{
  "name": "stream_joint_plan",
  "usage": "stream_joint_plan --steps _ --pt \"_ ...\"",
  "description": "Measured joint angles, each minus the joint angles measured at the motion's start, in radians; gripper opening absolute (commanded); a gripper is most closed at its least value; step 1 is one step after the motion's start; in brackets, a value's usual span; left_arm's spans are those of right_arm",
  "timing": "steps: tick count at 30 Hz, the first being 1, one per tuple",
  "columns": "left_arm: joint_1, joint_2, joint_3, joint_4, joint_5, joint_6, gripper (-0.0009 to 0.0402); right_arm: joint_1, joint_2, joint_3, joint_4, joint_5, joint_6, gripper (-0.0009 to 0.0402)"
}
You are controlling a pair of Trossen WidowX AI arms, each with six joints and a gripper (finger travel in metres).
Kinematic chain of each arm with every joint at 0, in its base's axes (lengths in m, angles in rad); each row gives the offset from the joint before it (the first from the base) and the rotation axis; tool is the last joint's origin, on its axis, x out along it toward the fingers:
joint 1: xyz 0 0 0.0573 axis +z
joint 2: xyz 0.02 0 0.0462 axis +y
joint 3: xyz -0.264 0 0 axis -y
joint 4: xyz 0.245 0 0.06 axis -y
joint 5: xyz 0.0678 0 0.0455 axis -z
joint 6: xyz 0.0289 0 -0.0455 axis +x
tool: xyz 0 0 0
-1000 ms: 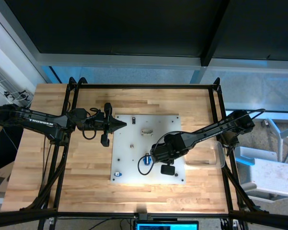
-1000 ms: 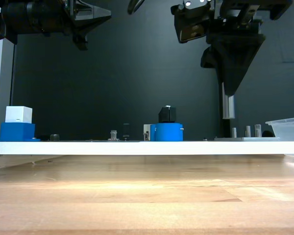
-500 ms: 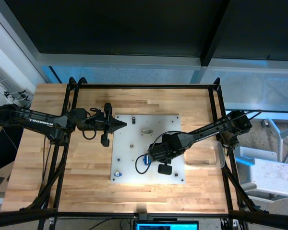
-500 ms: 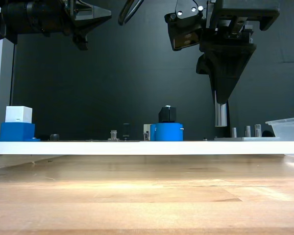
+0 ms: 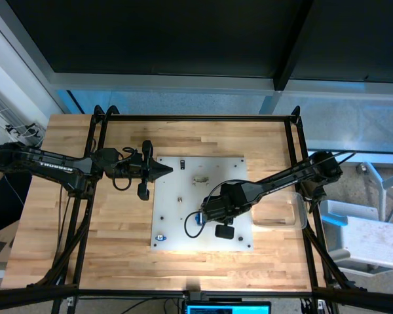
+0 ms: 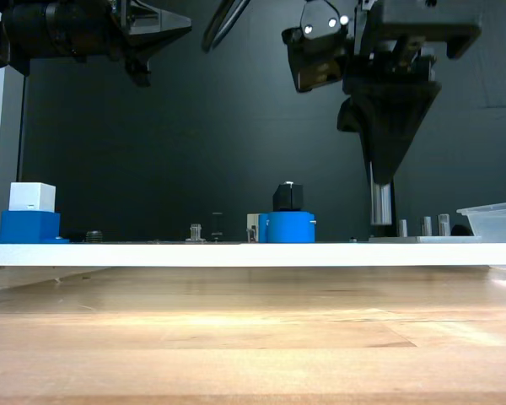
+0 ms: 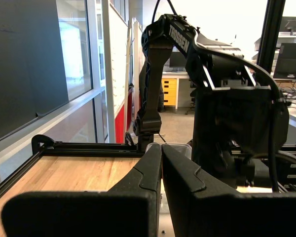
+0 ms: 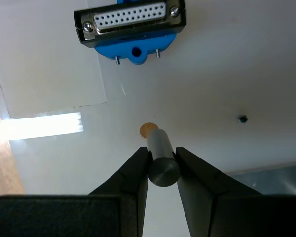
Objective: Pick the 16mm cylinder and place it in the taskboard
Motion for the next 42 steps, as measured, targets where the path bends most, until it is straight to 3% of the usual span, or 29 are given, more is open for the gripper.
stream_joint_plan --steps 5,42 --pt "0.0 0.0 0.0 0.0 0.0 0.0 0.0 0.0 0.021 0.0 0.014 -0.018 0.0 0.0016" --pt "0.0 0.0 0.0 0.0 0.0 0.0 0.0 0.0 0.024 -0.06 0.089 -0.02 -0.019 0.0016"
